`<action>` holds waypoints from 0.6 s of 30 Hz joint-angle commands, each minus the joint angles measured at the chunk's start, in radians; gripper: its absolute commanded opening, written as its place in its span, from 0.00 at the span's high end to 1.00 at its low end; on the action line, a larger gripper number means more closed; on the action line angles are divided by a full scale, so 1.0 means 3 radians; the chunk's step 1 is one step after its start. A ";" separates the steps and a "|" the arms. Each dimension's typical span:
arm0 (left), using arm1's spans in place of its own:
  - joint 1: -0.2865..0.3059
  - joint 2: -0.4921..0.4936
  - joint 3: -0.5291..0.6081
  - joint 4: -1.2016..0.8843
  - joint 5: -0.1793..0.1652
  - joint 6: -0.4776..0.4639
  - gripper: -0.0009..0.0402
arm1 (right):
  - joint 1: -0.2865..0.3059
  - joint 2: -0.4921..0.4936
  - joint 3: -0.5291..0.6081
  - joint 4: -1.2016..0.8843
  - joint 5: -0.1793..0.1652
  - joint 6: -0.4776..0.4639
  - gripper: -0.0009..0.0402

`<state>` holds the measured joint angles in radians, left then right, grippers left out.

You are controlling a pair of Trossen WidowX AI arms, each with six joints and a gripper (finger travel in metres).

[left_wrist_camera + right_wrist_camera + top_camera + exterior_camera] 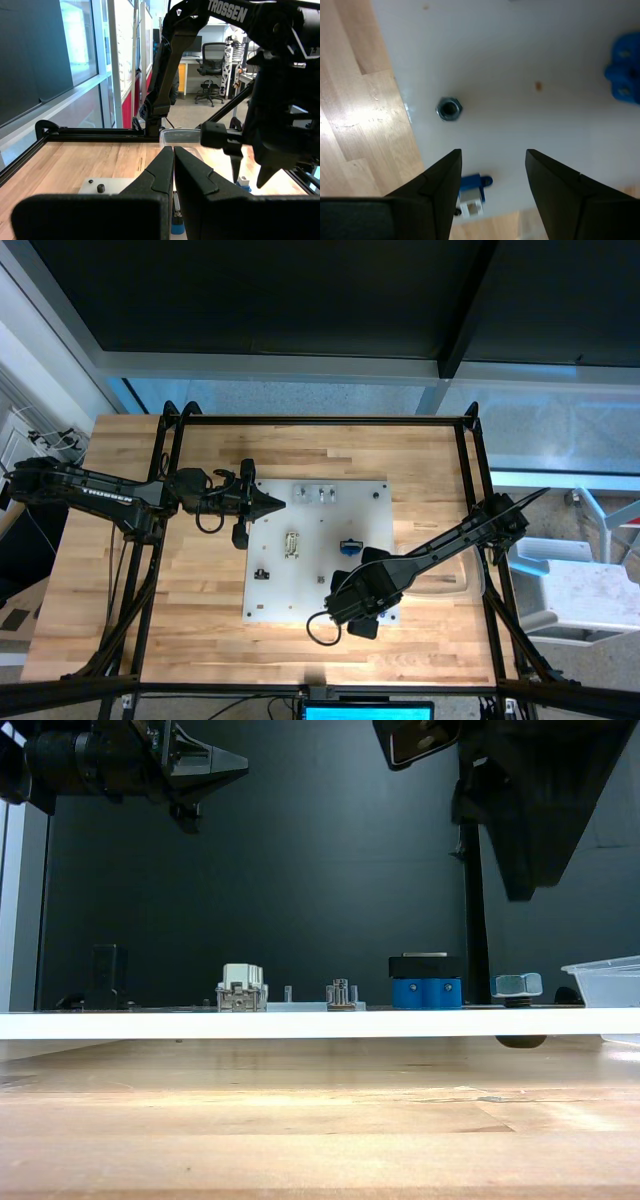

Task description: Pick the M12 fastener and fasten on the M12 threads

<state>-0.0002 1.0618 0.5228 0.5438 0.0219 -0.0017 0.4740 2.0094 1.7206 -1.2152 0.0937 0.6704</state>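
Right gripper (492, 152), spread wide and holding nothing, hangs above the white board (520, 60). The M12 fastener (449, 108) sits below, just ahead of its fingertips, seemingly on its stud (517, 1002), so likely fastened. Left gripper (173, 165), pinched closed, idles well away.

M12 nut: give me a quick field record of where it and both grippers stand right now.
M12 nut: on its stud, near the edge of the white board; nothing touches it
thread depth: cannot tell
right gripper: open, above the nut, clear of it
left gripper: shut, raised over the board's far left side
blue connector block: on the board, left of the nut in the low view
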 commanded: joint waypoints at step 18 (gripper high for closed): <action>0.0000 0.0001 0.0000 0.0001 0.0000 0.0000 0.98 | 0.0024 0.0001 -0.0474 0.0702 -0.0108 -0.0422 0.98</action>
<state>-0.0002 1.0622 0.5228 0.5438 0.0219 -0.0017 0.4808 2.0094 1.5784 -1.0077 0.0601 0.5430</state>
